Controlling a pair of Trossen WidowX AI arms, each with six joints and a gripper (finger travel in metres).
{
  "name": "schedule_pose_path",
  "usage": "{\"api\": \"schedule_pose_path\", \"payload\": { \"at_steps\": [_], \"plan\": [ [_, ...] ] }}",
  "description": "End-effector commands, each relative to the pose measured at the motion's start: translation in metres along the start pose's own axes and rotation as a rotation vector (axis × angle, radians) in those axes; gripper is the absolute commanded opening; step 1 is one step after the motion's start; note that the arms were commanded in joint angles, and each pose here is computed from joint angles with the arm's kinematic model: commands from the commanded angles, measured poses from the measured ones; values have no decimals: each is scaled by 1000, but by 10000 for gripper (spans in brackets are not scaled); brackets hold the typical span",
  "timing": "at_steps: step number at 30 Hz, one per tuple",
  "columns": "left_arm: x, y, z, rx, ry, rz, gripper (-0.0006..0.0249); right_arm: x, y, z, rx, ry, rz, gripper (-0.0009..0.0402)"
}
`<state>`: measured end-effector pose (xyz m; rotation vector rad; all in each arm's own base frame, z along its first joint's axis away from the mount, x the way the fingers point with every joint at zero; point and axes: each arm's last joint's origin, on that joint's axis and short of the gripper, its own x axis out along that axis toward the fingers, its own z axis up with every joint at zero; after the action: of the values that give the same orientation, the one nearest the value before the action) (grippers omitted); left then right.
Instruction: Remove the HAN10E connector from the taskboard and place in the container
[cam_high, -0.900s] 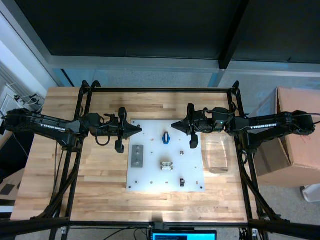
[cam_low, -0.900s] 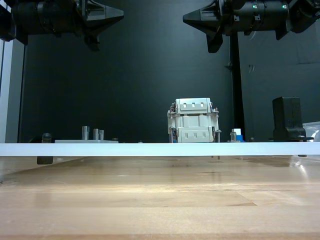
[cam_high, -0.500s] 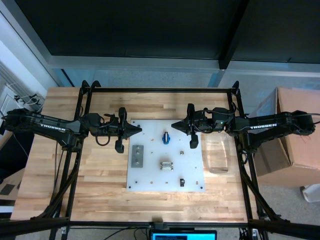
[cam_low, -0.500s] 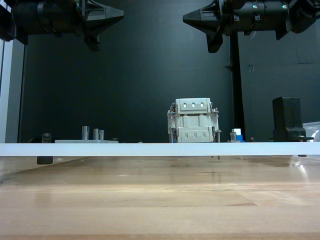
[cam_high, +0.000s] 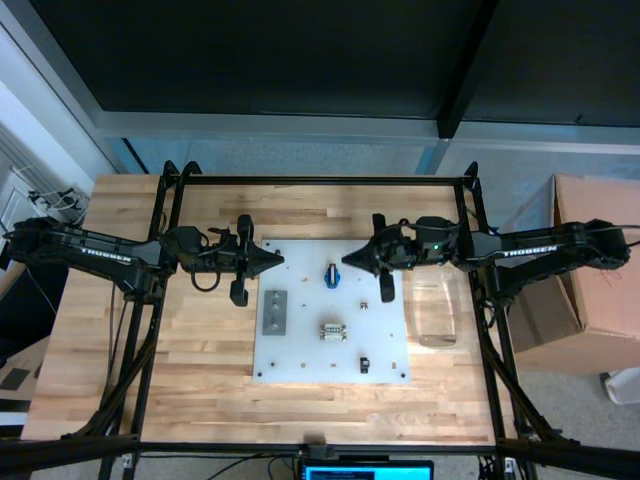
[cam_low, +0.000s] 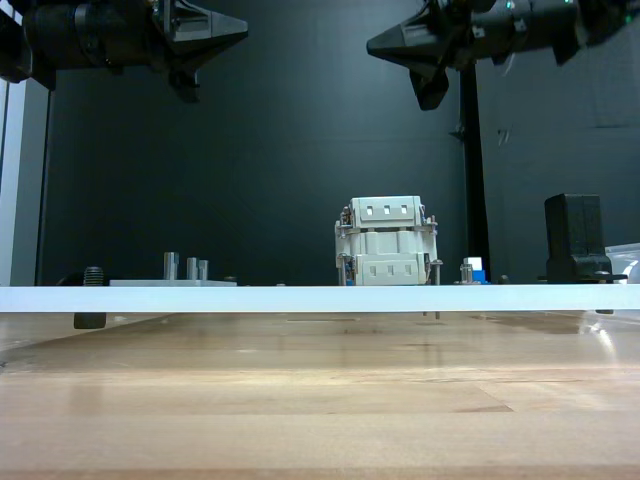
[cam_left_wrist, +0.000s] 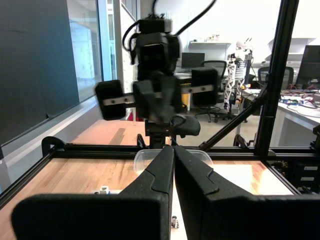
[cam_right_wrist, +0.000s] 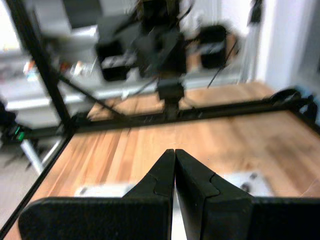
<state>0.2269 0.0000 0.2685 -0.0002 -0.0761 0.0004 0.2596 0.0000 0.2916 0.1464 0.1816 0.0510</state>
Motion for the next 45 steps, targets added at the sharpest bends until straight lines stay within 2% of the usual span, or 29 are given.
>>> {"api": "schedule_pose_path", "payload": {
  "at_steps": [1, 4, 7, 21, 31, 36, 45],
  "plan": [
    [0, 0, 0, 0, 0, 0, 0, 5, 11, 6, -6, 128, -33, 0],
    [0, 0, 0, 0, 0, 0, 0, 11, 24, 10, -27, 253, -67, 0],
    [0, 0, 0, 0, 0, 0, 0, 17, 35, 15, -41, 354, -79, 0],
    [0, 0, 0, 0, 0, 0, 0, 58, 66, 35, -55, 689, -82, 0],
    [0, 0, 0, 0, 0, 0, 0, 79, 76, 49, -52, 881, -113, 0],
    [0, 0, 0, 0, 0, 0, 0, 86, 77, 46, -60, 989, -143, 0],
    [0, 0, 0, 0, 0, 0, 0, 97, 79, 37, -63, 1049, -152, 0]
  ]
}}
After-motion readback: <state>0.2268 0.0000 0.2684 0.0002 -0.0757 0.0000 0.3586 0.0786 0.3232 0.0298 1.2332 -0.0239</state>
